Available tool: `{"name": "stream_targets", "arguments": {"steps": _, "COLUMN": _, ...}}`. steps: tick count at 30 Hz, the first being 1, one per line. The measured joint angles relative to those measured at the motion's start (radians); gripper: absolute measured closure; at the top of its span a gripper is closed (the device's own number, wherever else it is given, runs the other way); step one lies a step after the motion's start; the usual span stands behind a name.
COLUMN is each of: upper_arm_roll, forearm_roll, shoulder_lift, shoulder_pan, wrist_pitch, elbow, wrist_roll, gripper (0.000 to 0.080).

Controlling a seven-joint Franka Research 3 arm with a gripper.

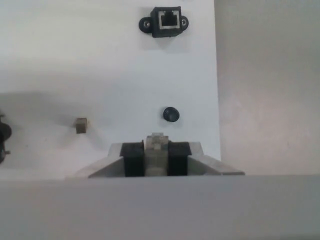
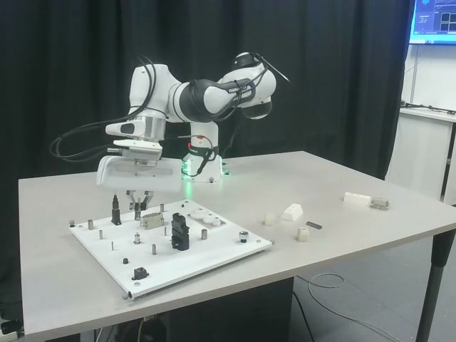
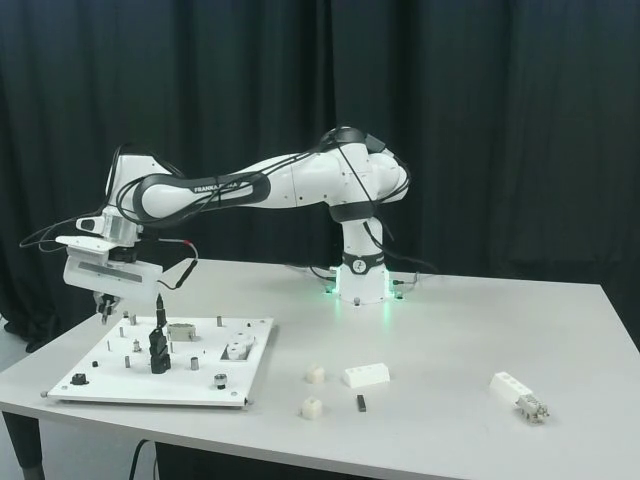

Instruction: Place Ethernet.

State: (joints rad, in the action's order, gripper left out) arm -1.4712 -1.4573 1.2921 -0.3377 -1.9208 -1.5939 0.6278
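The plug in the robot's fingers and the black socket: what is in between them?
In the wrist view, a small black knob sits on the white board between the held Ethernet plug and the Ethernet socket.

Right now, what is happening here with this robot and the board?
The white arm holds its claw over the white board on the grey table. The claw is shut on a small Ethernet plug. The black Ethernet socket on the board lies ahead of it and is empty, so the plug is not yet placed.

From my room views the gripper [image 2: 140, 197] fingertips are too small; at nine o'clock a black part [image 1: 4, 134] is cut off.
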Motion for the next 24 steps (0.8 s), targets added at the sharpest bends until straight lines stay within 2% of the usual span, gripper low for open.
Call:
{"name": "stream_targets", "arguments": {"steps": 9, "upper_arm_roll": -0.001, "forearm_roll": 0.024, "shoulder_lift": 0.000, "shoulder_pan": 0.000, "wrist_pitch": 0.006, "elbow": 0.012, "wrist_roll": -0.023, "gripper": 0.0708}}
{"name": "stream_targets", "arguments": {"steps": 24, "upper_arm_roll": -0.005, "forearm_roll": 0.031, "shoulder_lift": -0.001, "shoulder_pan": 0.000, "wrist_pitch": 0.008, "elbow": 0.016, "wrist_roll": -0.025, "gripper": 0.0708}}
